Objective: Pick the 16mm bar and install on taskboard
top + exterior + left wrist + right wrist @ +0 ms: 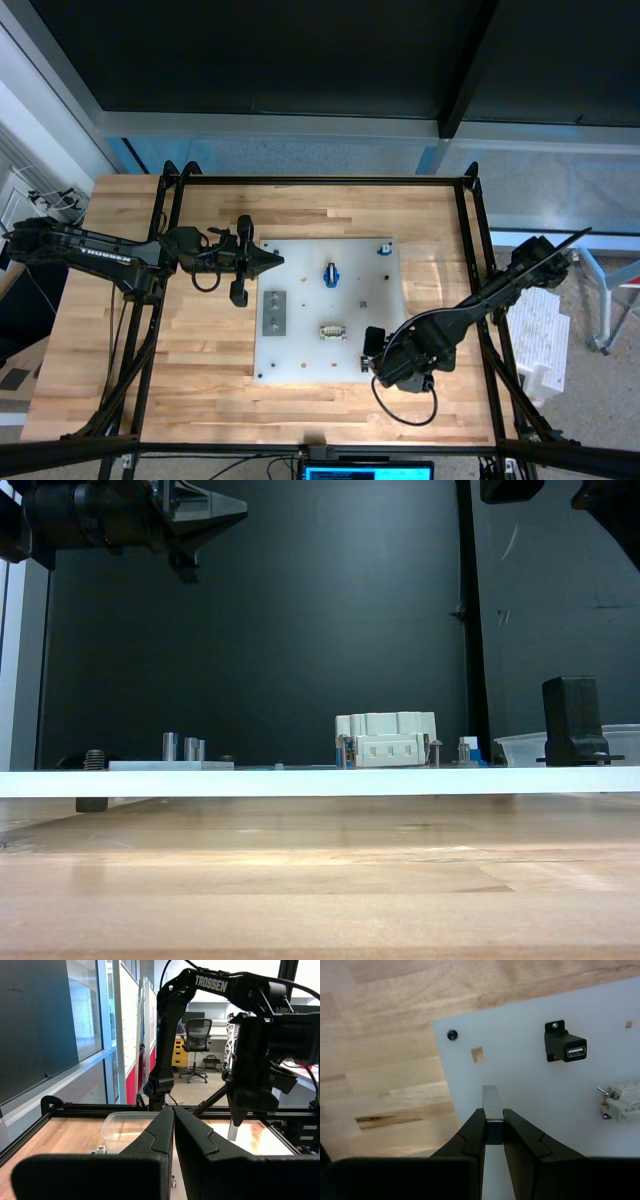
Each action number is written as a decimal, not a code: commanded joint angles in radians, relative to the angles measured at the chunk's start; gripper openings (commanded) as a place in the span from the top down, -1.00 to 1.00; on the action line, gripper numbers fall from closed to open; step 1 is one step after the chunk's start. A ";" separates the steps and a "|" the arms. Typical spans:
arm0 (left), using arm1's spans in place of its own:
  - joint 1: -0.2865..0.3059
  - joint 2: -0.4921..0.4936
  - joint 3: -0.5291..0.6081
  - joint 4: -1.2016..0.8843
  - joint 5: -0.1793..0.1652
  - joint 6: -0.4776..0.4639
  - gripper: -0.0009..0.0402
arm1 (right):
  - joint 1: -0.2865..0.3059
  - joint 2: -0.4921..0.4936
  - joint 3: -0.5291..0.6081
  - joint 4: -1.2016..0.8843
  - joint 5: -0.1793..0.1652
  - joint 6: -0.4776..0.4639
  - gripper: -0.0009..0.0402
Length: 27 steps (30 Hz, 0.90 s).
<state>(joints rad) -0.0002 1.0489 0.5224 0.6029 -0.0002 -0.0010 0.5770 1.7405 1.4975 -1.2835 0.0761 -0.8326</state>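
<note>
My right gripper (493, 1125) is shut on the 16mm bar (490, 1100), a short grey metal peg that sticks out past the fingertips. It hangs over the near right corner of the white taskboard (530, 1090), close to a small square hole (478, 1054). The high view puts this gripper (383, 362) at that corner of the taskboard (300, 350). From the left wrist view the bar (233, 1131) points down under the right arm. My left gripper (275, 258) hovers shut and empty above the board's far left edge; the low view shows it (215, 510) high up.
On the board are a blue part (331, 273), a grey block with holes (273, 312), a beige connector (333, 332) and a black USB fixture (565, 1047). A clear plastic tray (125, 1127) lies at the board's far right. A black frame (320, 181) rims the wooden table.
</note>
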 commanded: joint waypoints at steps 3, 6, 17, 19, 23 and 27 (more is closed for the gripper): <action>0.000 0.000 0.000 0.000 0.000 0.000 0.96 | 0.009 0.018 -0.001 0.024 0.001 -0.101 0.96; 0.000 0.000 0.000 0.000 0.000 0.000 0.96 | 0.010 0.026 -0.001 0.035 0.000 -0.138 0.96; 0.000 0.000 0.000 0.000 0.000 0.000 0.96 | 0.015 0.035 -0.019 0.064 -0.037 -0.193 0.96; 0.000 0.000 0.000 0.000 0.000 0.000 0.96 | 0.015 0.035 -0.031 0.075 -0.050 -0.175 0.96; 0.000 0.000 0.000 0.000 0.000 0.000 0.96 | 0.016 0.035 -0.053 0.102 -0.050 -0.152 0.96; 0.000 0.000 0.000 0.000 0.000 0.000 0.96 | 0.017 0.035 -0.064 0.109 -0.050 -0.140 0.96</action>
<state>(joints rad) -0.0002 1.0485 0.5224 0.6029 -0.0002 -0.0010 0.5934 1.7756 1.4357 -1.1770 0.0227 -0.9775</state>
